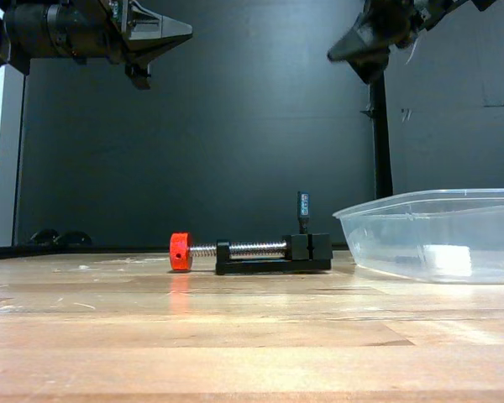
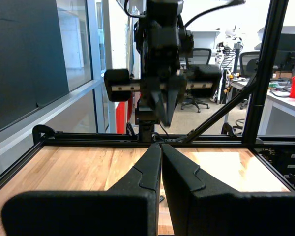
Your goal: Remove the USB-C connector from taskboard and place in the container
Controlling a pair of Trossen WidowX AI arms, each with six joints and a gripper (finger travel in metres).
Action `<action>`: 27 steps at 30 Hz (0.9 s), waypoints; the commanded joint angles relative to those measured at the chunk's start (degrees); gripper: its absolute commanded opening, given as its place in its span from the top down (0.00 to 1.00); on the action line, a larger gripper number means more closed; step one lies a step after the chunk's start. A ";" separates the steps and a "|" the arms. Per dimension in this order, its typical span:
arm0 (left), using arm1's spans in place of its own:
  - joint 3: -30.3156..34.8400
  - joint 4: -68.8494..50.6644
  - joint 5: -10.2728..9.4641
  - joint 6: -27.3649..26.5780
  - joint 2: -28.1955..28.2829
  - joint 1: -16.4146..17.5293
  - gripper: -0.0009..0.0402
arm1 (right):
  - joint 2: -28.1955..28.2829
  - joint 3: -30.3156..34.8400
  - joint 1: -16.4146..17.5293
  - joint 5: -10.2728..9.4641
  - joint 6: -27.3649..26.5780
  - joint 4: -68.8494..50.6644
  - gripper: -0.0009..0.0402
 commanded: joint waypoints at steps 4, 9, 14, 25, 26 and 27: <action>0.00 0.00 0.00 0.00 0.02 0.00 0.98 | -2.58 -3.48 -1.73 -0.20 -0.09 8.79 0.98; 0.00 0.02 0.00 0.00 0.02 0.00 0.98 | -4.42 -6.64 -2.86 -0.22 -0.44 15.91 0.98; 0.00 0.02 0.00 0.00 0.02 0.00 0.98 | -5.84 -10.38 -3.17 -0.17 -1.16 23.50 0.98; 0.00 0.02 0.00 0.00 0.02 0.00 0.98 | -6.27 -17.03 -5.09 -0.74 -1.09 37.13 0.98; 0.00 0.02 0.00 0.00 0.02 0.00 0.98 | -6.32 -17.44 -5.18 -0.79 -1.11 37.77 0.98; 0.00 0.00 0.00 0.00 0.02 0.02 0.98 | -6.54 -17.75 -5.35 -0.79 -1.11 38.01 0.98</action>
